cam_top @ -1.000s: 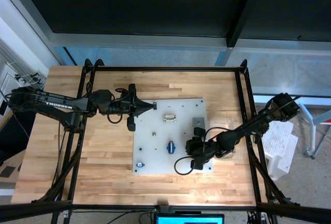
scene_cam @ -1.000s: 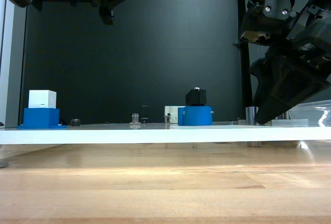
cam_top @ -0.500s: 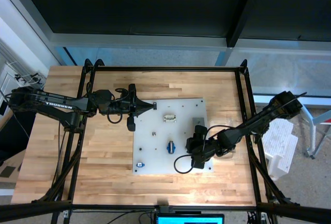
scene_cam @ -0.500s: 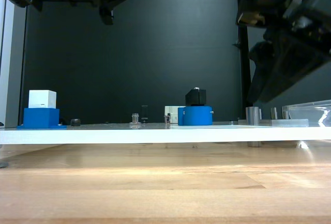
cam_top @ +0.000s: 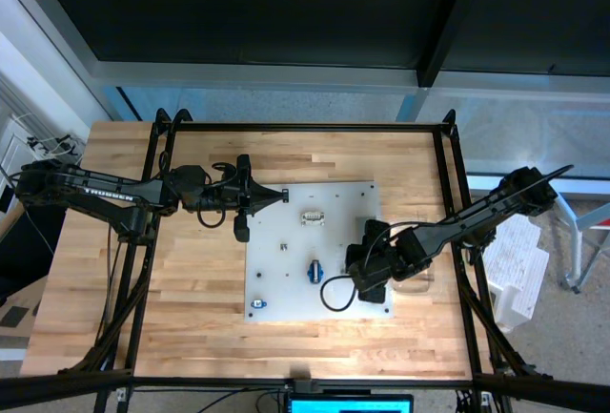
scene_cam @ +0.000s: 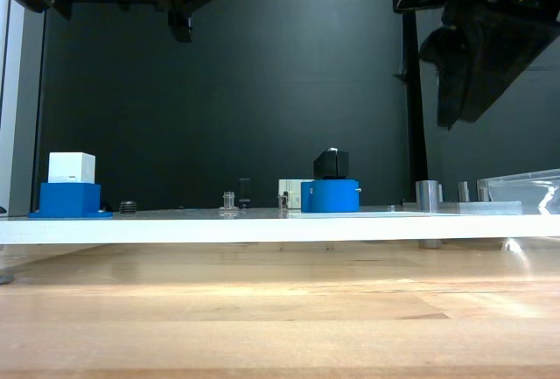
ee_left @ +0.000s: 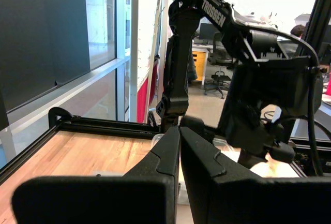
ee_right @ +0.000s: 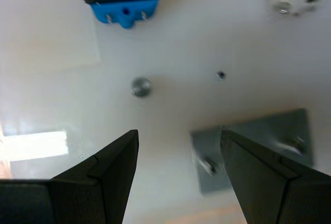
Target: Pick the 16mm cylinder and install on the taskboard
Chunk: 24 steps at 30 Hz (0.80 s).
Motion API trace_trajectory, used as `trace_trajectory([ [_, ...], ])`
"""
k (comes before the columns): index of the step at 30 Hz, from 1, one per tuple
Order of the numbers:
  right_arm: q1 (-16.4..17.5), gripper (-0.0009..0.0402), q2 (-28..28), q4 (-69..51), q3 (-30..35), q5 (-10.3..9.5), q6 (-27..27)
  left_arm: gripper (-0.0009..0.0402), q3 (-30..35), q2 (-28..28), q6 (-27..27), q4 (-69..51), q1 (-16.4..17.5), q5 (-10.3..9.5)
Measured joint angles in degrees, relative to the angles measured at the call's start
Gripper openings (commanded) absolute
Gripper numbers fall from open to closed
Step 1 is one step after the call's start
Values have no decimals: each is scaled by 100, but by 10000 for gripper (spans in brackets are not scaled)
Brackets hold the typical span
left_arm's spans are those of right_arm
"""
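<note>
16mm cylinder [ee_right: 140,87]: tiny steel peg, likely light, stiff, smooth, slippery. Stands upright on taskboard [cam_top: 276,279], near grey metal block [ee_right: 258,146], apparently seated in hole. Best hold: across round side, near top, pads square.

Right gripper [ee_right: 178,131]: points down, hovers above peg and block, fingers spread, empty.

Left gripper [ee_left: 179,131]: level, raised, well apart from block, fingers pressed together.
</note>
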Motion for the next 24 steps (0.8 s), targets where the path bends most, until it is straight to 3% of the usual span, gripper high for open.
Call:
trace_trajectory([
  [4,-4,220,0,-184,114,-133,7,0,0,0,0,0,0,-2],
  [16,-33,219,81,39,111,-98,-28,0,-2,0,0,0,0,-2],
  [24,-479,219,-901,1670,-520,28,-640,0,0,0,2,0,0,-2],
])
